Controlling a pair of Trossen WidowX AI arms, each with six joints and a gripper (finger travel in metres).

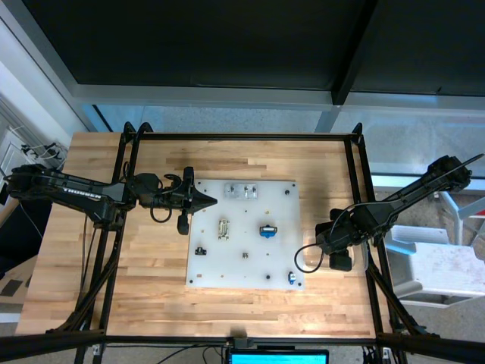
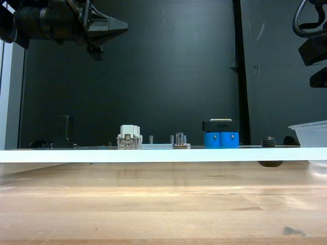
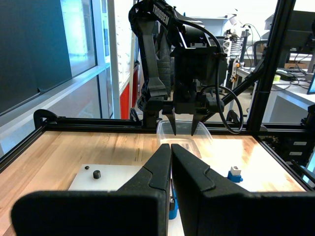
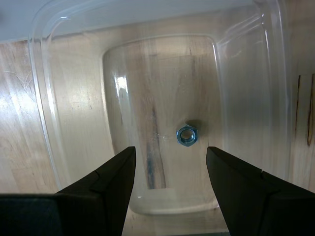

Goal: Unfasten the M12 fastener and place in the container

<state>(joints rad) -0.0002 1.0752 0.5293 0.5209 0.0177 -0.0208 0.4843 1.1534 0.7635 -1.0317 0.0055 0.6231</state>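
One nut: the M12 fastener (image 4: 187, 135) lies flat, hole upward, on the floor of the container (image 4: 74, 64), touching neither its walls nor any finger.
Stud: the black ribbed stud (image 2: 269, 141) shows bare ribs in the low view, with nothing on top.
Container: it rests on the table (image 1: 114, 250), just off the white board (image 1: 227, 265) at about the board's 4 o'clock.
Right gripper (image 4: 170, 153): it hangs straight above the container, fingers wide apart and empty.
Key relation: the nut lies below the gap between the two fingers, nearer one than the other, with open air above it. As a flat hexagon it has no long axis to line up with.
Left gripper (image 1: 208, 201): it is held high over the board's 9 o'clock edge, fingers together and holding nothing, well apart from the container.
Nearer arm: the right, by far.
Judgement: the placing looks done. What remains is probably a straight lift clear of the rim, without dipping toward the nut.
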